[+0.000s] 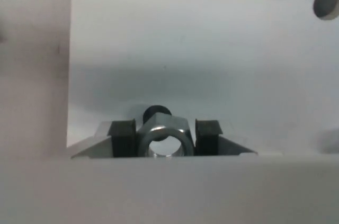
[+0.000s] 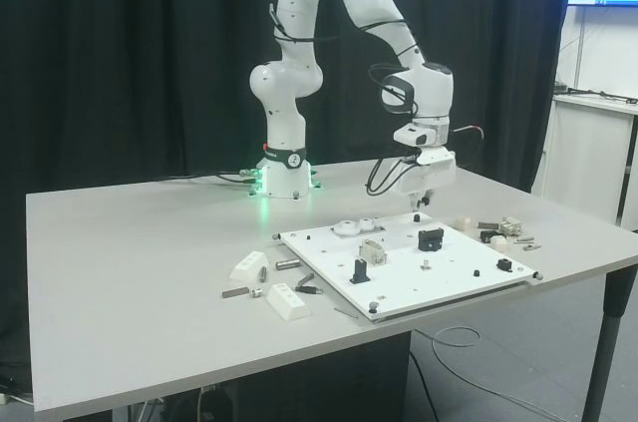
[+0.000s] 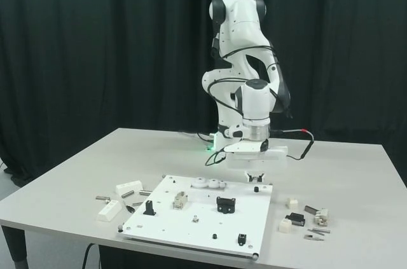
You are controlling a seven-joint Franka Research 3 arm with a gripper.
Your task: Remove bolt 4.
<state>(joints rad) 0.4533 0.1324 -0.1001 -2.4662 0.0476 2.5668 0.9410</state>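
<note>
In the wrist view my gripper (image 1: 165, 138) is shut on a grey metal hex socket (image 1: 164, 140), with a black pad (image 1: 123, 135) pressed against each side of it. Just beyond the socket a small black bolt head (image 1: 157, 112) stands on the white board (image 1: 212, 49). From the room views the gripper (image 2: 417, 199) (image 3: 255, 177) hangs just above the far right corner of the white board (image 2: 329, 292) (image 3: 191, 227), pointing straight down. A small black bolt (image 3: 256, 188) shows right below it.
On the board stand black brackets (image 3: 225, 204) (image 3: 150, 207), white round parts (image 3: 208, 184) and a metal fitting (image 3: 180, 200). Loose white blocks (image 3: 109, 210) and pins lie left of the board, small parts (image 3: 294, 218) right of it. A dark hole (image 1: 326, 2) marks the board.
</note>
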